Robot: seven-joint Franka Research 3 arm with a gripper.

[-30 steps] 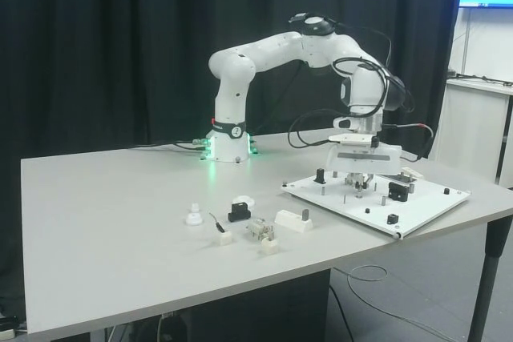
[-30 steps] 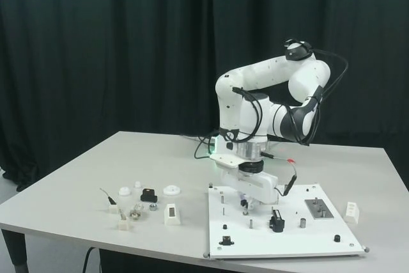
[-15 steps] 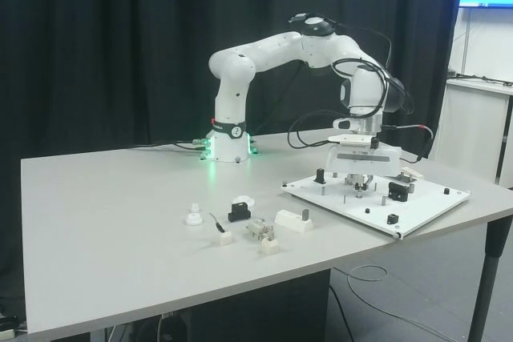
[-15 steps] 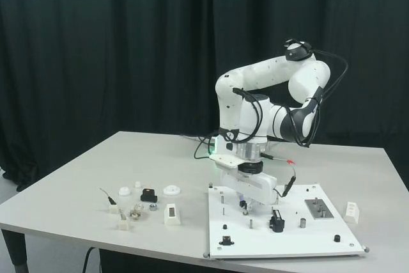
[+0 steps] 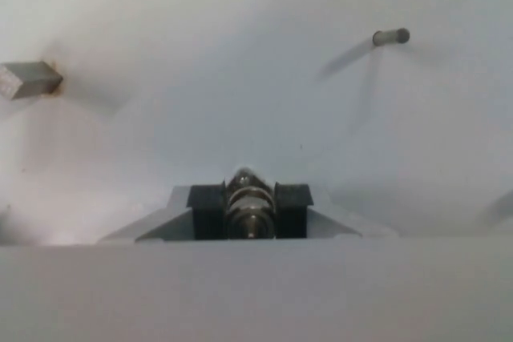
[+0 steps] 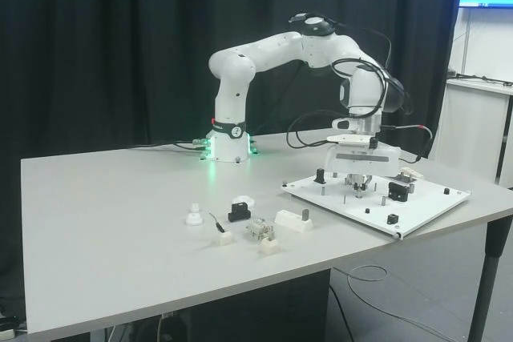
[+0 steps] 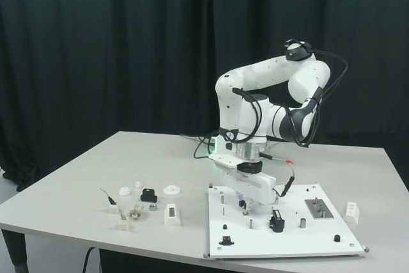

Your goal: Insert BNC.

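Observation:
A metal BNC connector (image 5: 250,206) stands upright between black fingers (image 5: 207,210) in the wrist view, and my gripper (image 5: 250,212) is shut on it. Below it lies the white board (image 5: 240,78). From the room, the gripper (image 6: 358,184) hangs just over the middle of the white board (image 6: 433,202), pointing straight down. The second room view shows the gripper (image 7: 244,206) low over the white board (image 7: 255,241), among small pegs. Any socket directly beneath the connector is hidden.
A thin metal peg (image 5: 390,37) and a grey block (image 5: 28,79) stand on the board near the gripper. Black fixtures (image 7: 277,220) and a grey plate (image 7: 318,209) sit on the board. Several loose parts, including a white block (image 6: 292,220), lie on the grey table (image 6: 104,214).
The gripper has lifted very slightly above the board with the connector still in it. Everything else stays where it was.

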